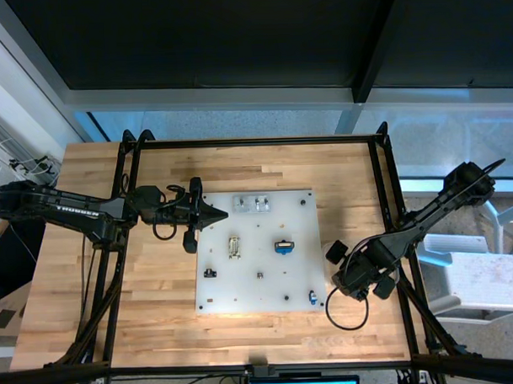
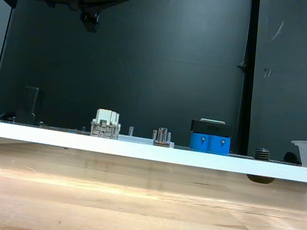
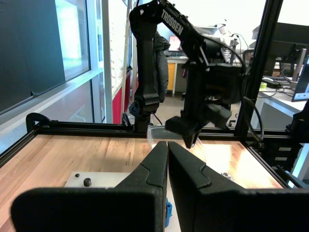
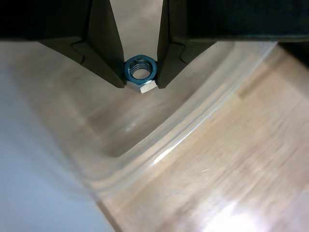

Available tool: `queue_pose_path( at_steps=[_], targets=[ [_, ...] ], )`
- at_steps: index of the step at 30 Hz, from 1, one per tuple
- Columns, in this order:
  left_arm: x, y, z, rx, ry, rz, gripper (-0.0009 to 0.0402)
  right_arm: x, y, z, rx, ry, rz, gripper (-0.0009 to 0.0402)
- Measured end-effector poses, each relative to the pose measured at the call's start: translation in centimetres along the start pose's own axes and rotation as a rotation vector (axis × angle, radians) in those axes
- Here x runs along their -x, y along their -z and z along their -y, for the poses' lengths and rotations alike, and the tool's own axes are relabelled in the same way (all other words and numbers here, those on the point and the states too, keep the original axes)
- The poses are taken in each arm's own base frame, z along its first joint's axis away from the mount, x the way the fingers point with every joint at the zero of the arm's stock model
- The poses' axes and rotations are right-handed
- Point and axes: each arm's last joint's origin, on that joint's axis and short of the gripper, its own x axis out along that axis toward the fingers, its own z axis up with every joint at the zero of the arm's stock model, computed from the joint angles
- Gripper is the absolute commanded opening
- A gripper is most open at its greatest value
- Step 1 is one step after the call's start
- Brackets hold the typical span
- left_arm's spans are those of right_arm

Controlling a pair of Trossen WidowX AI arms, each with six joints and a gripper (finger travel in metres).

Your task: Pick the M12 fastener and fasten on the M12 threads

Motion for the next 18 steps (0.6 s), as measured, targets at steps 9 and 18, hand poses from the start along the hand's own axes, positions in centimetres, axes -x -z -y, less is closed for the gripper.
queue_pose_path(
  at_steps=[9,18],
  targets=[
    [0.0,0.0,0.0,0.000,0.000,0.000,0.0000,3.2,-2.3,2.2,0.205,0.056,-0.033,0.0012],
    [0.0,0.0,0.0,0.000,0.000,0.000,0.0000,3.3,-6.3,5.1,0.296,0.068,-0.027,0.0012]
  ],
)
